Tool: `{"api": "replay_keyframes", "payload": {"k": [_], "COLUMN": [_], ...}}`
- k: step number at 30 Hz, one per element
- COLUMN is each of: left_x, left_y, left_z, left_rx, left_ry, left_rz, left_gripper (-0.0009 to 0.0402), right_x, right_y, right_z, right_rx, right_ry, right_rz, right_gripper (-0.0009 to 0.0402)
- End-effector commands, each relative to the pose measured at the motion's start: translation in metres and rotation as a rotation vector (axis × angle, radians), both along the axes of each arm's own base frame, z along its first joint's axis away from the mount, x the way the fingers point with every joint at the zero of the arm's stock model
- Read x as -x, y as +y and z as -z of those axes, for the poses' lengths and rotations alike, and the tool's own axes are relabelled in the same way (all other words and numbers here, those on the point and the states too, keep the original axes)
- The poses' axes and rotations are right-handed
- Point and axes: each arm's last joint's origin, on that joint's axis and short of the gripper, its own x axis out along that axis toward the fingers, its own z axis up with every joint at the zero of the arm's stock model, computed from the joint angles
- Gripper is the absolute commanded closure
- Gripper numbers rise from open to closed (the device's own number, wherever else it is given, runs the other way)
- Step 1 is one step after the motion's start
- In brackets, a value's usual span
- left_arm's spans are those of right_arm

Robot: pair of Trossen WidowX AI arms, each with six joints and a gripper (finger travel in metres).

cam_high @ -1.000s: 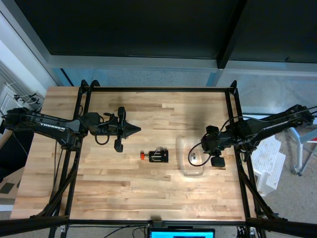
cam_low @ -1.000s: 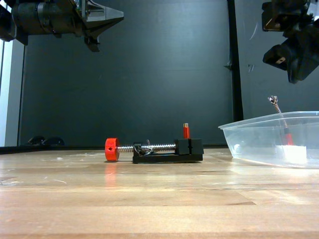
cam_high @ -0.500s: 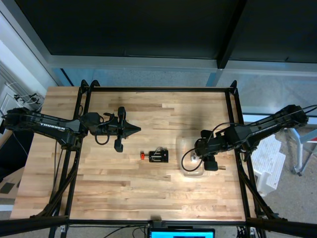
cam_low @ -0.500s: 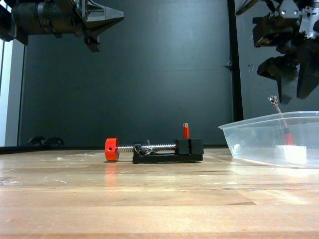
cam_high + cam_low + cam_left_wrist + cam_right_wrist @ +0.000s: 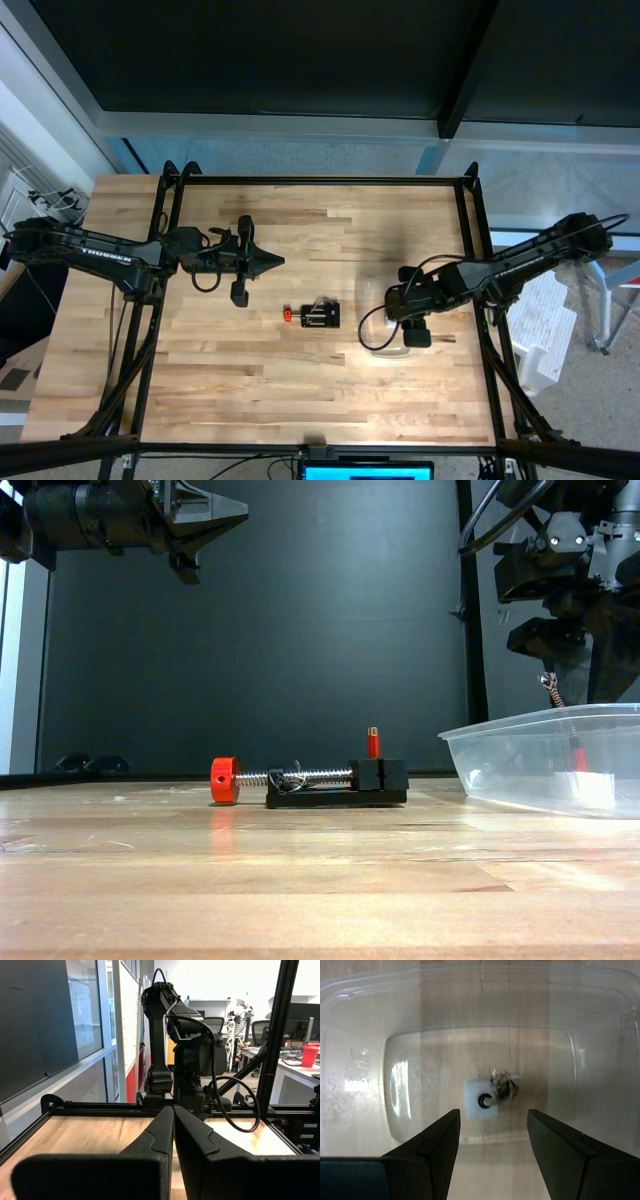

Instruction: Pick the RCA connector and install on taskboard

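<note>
RCA connector [image 5: 493, 1094] seemingly lies in tray [image 5: 360, 1020] under spread right gripper [image 5: 492, 1115]; left gripper [image 5: 173, 1108] hangs clenched aloft.

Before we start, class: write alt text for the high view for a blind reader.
The right gripper hangs over a clear rounded plastic tray at the right of the wooden table. A small black rectangular taskboard with a red-orange knob lies mid-table, and the left gripper hovers beyond it, leftward.
</note>
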Motion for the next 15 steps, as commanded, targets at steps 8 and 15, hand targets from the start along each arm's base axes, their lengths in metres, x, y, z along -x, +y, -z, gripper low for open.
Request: {"api": "replay_keyframes", "payload": {"k": [8,15], "left_x": [0.000,0.000], "left_y": [0.000,0.000], "left_z": [0.000,0.000], "left_rx": [0.000,0.000], "left_ry": [-0.001,-0.001], "left_rz": [0.000,0.000], "left_gripper": [0.0393,0.0393], "right_x": [-0.008,-0.006], "right_y": [0.002,0.002], "right_z": [0.015,0.026], "right_rx": [0.007,0.007], "right_ry": [0.017,0.021], "right_rz": [-0.002,0.004], "right_gripper": [0.0208,0.0208]}}
